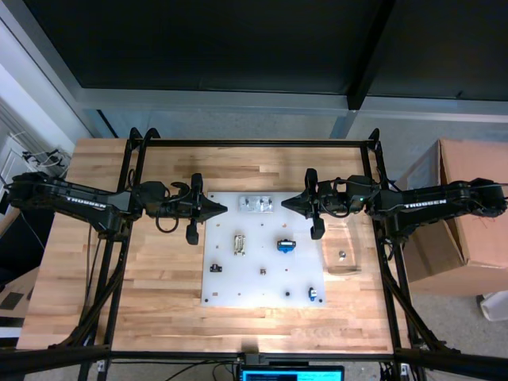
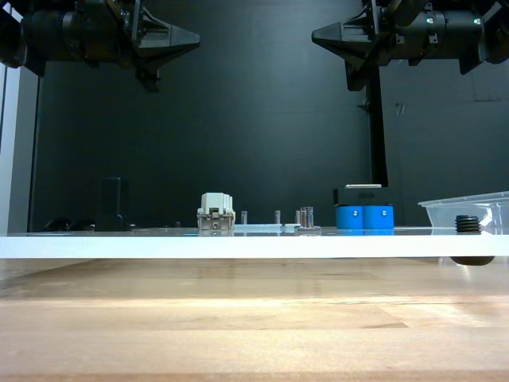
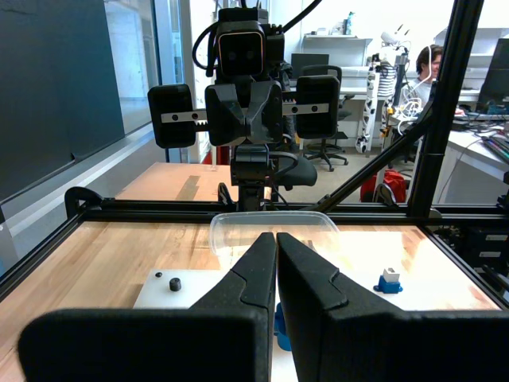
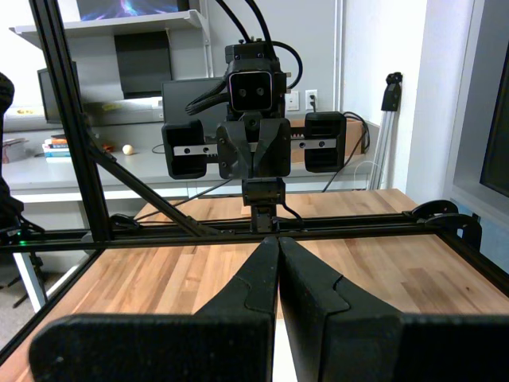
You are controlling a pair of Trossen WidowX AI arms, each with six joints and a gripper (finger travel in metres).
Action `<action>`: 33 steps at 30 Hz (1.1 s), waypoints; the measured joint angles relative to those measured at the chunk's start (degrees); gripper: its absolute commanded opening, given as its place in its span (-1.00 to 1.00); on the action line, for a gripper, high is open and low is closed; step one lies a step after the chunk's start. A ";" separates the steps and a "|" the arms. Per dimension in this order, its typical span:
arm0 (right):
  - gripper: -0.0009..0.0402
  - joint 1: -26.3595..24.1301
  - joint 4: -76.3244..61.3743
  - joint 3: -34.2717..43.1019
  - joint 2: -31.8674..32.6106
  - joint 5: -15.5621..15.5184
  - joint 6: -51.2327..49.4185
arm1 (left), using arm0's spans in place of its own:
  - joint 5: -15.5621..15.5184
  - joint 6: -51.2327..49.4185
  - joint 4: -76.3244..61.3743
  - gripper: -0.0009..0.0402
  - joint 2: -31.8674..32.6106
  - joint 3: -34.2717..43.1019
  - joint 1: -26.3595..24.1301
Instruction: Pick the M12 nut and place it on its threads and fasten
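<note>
A dark wall closes the room beyond the wooden surface (image 1: pixel 159 262), and a cardboard box (image 1: pixel 456 214) stands off its right edge. The white board (image 1: pixel 238 282) lies mid-surface.

Only the high view looks down into the clear tray (image 1: pixel 344 272), which sits just beside the board's right edge. It holds one small silvery speck, apparently the M12 nut (image 1: pixel 342 255), lying free on the tray floor and too small to tell how it is turned.

The low view gives what the high view does not: the black stud (image 2: pixel 469 224) near the board's near right edge, ribs bare, standing in front of the tray wall.

The left end effector (image 1: pixel 222 209) hangs high over the board's far left corner. The right end effector (image 1: pixel 286 202) hangs high over the board's far edge. Their tips point at each other and are well apart.

The left wrist view shows that arm's fingers (image 3: pixel 254 274) pressed together, with the tray and the right arm beyond them. The right wrist view shows its own fingers (image 4: pixel 258 278) likewise together, facing the left arm across the board.
</note>
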 measured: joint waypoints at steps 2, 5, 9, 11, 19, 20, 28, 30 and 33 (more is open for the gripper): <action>-0.96 -0.02 -1.42 -0.02 -0.02 -0.02 -0.04 | 0.00 -0.02 0.00 -0.96 0.00 0.02 -0.02; -0.96 -0.02 -2.69 -0.02 0.02 -0.02 -0.11 | 0.00 -0.02 0.00 -0.96 -0.02 0.02 -0.02; -0.96 0.00 -2.49 -0.02 0.02 -0.02 -0.15 | 0.00 -0.02 0.00 -0.96 -0.02 0.02 0.00; -0.96 0.00 -2.49 -0.02 0.02 -0.02 -0.15 | 0.00 -0.02 0.00 -0.96 0.00 0.00 0.00; -0.96 0.04 -5.62 1.07 -0.68 -2.67 1.38 | 0.00 -0.02 0.00 -0.96 0.00 0.00 0.00; -0.96 0.09 -8.66 2.08 -1.03 -2.71 1.40 | 0.00 -0.02 0.00 -0.96 0.00 0.00 0.00; -0.96 1.99 -46.14 15.87 -1.55 -2.60 1.57 | 0.00 -0.02 0.00 -0.96 0.00 0.00 0.00; -0.96 3.39 -54.73 19.19 -1.46 -2.51 2.03 | 0.00 -0.02 0.00 -0.96 -0.02 0.00 0.00; -0.96 5.66 -65.96 23.15 -1.44 -0.28 4.79 | -0.02 -0.02 0.00 -0.96 0.00 0.02 0.00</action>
